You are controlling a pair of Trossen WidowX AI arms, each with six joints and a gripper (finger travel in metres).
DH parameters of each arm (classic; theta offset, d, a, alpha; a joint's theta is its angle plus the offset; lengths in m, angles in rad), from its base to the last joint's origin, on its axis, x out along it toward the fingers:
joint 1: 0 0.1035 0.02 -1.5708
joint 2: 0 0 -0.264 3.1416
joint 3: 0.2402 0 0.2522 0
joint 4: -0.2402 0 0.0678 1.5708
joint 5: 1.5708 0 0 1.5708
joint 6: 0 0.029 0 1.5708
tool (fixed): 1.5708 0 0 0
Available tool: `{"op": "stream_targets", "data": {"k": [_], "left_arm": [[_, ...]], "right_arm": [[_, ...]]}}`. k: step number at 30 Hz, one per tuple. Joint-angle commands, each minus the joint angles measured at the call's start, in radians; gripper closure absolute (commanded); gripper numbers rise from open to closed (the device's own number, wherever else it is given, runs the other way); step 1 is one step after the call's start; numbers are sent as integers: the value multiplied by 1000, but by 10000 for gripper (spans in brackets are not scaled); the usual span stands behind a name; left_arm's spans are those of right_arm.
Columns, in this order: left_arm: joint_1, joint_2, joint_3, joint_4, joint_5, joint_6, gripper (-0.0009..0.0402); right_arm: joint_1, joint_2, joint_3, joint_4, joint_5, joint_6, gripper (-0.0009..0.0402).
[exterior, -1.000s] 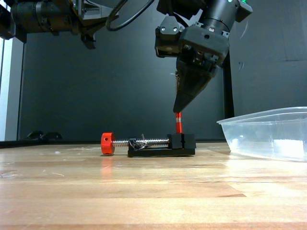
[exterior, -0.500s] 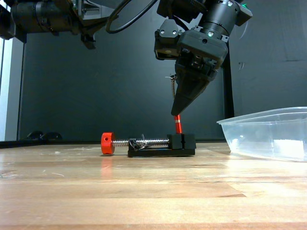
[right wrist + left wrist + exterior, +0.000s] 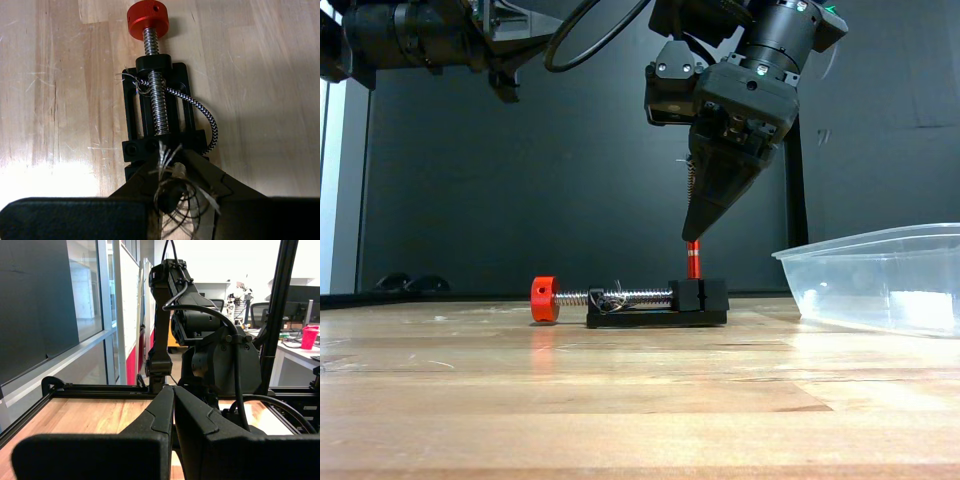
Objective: Pick the RCA connector and install on taskboard
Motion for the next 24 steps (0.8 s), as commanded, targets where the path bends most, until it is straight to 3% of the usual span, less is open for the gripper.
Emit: {"op": "stream_targets", "data": {"k": [1,9,18,24], "left_arm": [[0,0,0,0,0,0,393],[0,0,0,0,0,0,393],[0,0,0,0,0,0,393],[0,0,0,0,0,0,393]], "right_arm": [[1,-8,-1,-2,2,0,349],[1,-51,-1,-16,1,-2,293],[6,-103,-1,-30,-1,2,197],[8,-150,-1,-86,-2,0,170]]}}
